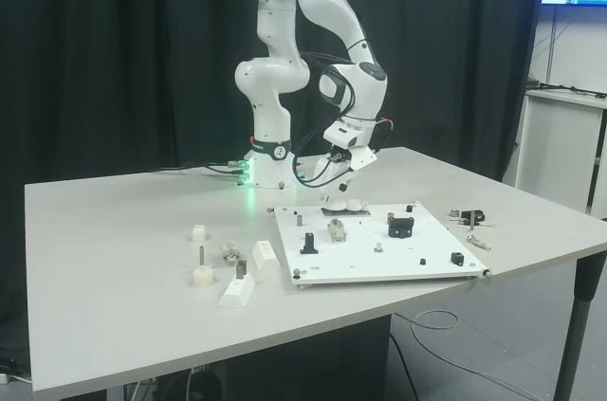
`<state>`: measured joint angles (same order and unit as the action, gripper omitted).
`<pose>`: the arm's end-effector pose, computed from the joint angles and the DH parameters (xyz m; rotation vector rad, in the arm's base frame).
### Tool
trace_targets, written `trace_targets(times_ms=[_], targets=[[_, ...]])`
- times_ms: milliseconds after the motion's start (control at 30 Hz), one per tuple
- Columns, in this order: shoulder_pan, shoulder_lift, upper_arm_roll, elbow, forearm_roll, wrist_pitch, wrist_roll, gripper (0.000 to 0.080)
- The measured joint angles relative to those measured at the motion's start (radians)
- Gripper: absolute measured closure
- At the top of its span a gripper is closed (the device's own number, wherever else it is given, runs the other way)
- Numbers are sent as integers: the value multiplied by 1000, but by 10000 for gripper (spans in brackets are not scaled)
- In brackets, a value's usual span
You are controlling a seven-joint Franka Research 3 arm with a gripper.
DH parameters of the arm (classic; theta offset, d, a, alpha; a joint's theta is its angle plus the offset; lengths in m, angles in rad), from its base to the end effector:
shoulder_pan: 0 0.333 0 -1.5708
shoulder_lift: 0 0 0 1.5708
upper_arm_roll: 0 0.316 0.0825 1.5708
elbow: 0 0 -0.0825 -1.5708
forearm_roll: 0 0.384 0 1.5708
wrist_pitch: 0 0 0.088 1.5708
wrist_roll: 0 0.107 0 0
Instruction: Remove large gear.
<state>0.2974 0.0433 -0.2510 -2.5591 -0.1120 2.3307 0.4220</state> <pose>0.4200 0.0166 0.2319 2.9471 -0.4282 -0.3662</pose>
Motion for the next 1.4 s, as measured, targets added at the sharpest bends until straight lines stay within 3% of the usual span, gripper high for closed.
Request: trace_targets(times_ms=[1400], targets=[[1,86,3,0,1,79,67,3]])
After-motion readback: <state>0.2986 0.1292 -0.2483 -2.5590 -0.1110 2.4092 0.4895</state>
